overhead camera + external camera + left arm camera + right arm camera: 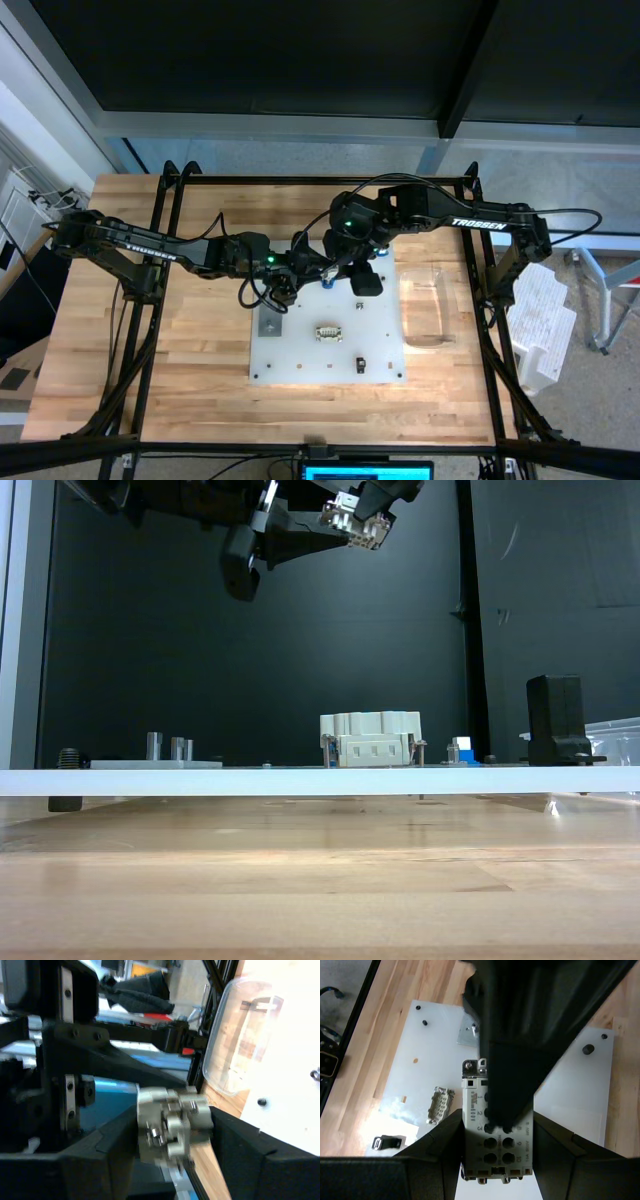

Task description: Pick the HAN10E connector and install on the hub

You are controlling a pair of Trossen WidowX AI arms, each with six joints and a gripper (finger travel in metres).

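The connector (355,520) is held high above the white board (300,365), pinched between both arms. The left claw (174,1132) and the right claw (498,1155) each appear closed on its body, evidently a mid-air handover to get a better hold for insertion. The hub (370,738) sits on the board well below the connector, and installation has not yet begun.
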